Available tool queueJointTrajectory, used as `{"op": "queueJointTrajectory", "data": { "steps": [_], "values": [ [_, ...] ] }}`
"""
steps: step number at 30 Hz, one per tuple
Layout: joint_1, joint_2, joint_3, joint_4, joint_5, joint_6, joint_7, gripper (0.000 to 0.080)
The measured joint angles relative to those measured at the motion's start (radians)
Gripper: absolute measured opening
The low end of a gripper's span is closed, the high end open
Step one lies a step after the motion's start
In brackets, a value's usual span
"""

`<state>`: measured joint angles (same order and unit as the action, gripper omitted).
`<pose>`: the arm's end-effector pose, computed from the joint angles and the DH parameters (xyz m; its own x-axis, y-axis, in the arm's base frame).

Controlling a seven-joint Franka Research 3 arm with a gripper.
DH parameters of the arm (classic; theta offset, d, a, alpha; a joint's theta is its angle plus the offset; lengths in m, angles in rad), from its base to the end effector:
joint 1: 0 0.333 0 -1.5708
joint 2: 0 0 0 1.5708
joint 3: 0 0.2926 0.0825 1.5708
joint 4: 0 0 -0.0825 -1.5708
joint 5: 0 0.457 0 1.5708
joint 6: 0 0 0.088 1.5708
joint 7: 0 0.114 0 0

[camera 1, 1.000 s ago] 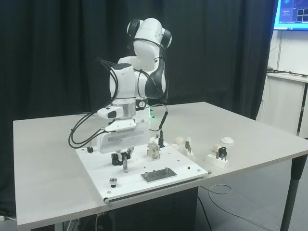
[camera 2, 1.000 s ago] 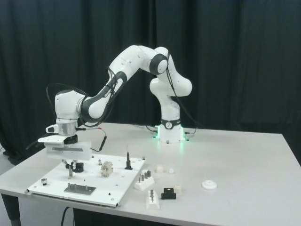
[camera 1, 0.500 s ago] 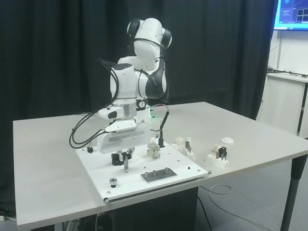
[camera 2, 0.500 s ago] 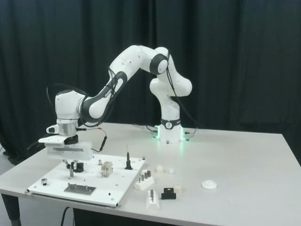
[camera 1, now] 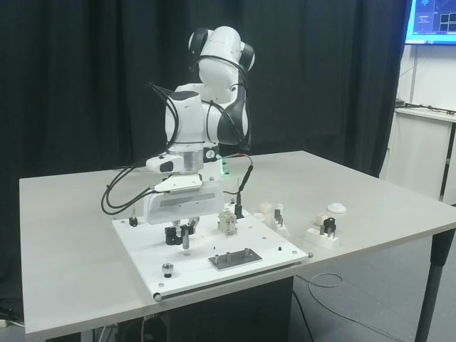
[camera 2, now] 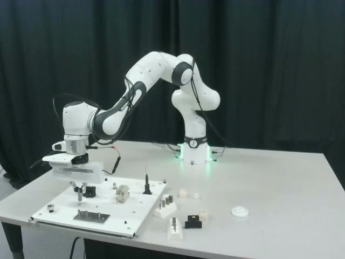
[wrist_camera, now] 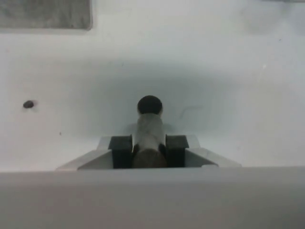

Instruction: Insert round peg 4.

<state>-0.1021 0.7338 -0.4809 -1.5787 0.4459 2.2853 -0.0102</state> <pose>0.6489 -0.3723 0.1808 0.7366 -0.6725 0.0712 -0.6718 -0.7398 -0.0380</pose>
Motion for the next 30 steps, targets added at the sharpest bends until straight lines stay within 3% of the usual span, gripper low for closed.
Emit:
{"op": "queueJointTrajectory", "data": {
  "steps": [12,30],
  "values": [
    [0.0,0.031,-0.002,0.032,-0.002,-0.004,0.027,0.0144],
    [-0.002,0.067,-0.013,0.091,-0.007,-0.071,0.059,0.0144]
  ]
}}
